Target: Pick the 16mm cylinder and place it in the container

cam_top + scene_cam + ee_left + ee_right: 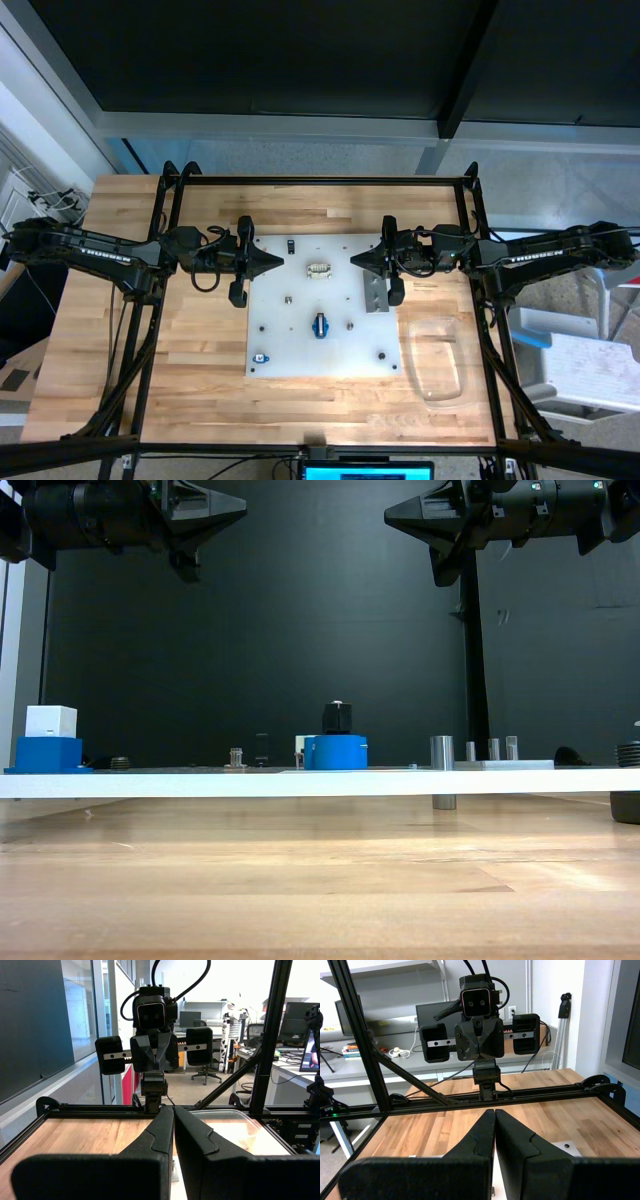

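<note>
**Open air up high, clutter down at board level**

The left claw [283, 262] and the right claw [352, 262] are hanging high over the far half of the white board [300, 365]. Their tips are facing each other with the fingers pressed together, and a tall band of open air is lying beneath them. Down on the board, the 16mm cylinder [349, 324] is standing with the blue part [320, 325] crowding it just to the left. The grey metal block [375, 292] is sitting near it on the far right. The container [405, 360] is lying on the worktop [150, 380] beside the board's right edge, its top open to approach from above. The black frame [320, 181] is fencing the worktop's edges.
</note>
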